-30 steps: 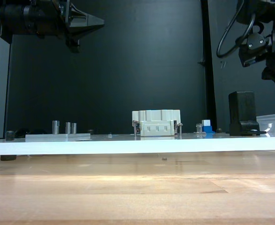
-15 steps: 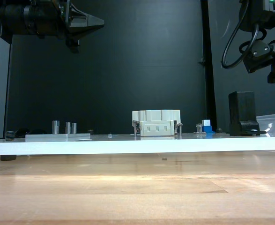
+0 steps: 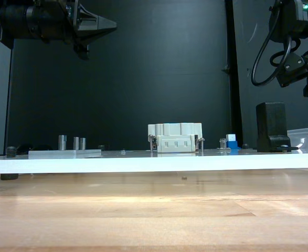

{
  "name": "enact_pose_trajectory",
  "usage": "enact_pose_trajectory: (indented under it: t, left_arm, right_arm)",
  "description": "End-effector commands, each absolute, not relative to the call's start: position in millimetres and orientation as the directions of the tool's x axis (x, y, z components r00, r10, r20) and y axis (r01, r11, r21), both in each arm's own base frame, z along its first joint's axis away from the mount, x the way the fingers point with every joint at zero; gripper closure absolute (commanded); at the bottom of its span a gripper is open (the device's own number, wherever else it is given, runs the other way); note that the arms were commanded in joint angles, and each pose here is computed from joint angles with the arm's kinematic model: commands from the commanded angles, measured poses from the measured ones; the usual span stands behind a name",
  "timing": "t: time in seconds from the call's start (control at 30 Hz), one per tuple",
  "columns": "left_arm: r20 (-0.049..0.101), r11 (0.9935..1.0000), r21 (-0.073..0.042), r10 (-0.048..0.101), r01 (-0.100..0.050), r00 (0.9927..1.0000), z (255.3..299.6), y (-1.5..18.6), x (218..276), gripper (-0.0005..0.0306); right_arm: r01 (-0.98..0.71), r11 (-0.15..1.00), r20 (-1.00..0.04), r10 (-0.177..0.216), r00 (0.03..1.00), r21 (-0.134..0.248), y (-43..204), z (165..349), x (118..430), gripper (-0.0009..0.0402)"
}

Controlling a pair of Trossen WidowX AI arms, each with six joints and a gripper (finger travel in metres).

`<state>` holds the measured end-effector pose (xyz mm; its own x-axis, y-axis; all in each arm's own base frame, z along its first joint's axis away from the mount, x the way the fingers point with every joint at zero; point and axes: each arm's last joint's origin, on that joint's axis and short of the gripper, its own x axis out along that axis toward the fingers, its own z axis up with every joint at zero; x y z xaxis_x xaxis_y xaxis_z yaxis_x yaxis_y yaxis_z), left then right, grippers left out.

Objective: Pick the 16mm bar from the taskboard and place it in the container

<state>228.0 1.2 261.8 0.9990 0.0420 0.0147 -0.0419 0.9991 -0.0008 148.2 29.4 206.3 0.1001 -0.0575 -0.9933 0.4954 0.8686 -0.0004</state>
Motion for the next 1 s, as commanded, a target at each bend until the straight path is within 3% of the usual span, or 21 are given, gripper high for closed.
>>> enact_pose_trajectory:
  t: [0.03,0.53,1.0]
  left_arm:
    - [0.015,0.99910,-0.001,0.042,-0.042,0.99898,262.0,1.3,228.1,0.0300]
    - [0.015,0.99912,-0.001,0.042,-0.042,0.99900,262.0,1.2,228.1,0.0300]
    - [0.015,0.99912,-0.001,0.042,-0.042,0.99901,261.9,1.2,228.1,0.0300]
  right_arm:
    - [0.495,0.869,-0.993,-0.057,0.101,0.000,29.5,206.3,148.4,0.0280]
    - [0.494,0.869,-0.992,-0.055,0.109,0.006,29.8,207.4,149.3,0.0187]
    - [0.494,0.869,-0.992,-0.054,0.114,0.009,29.9,207.5,149.8,0.0177]
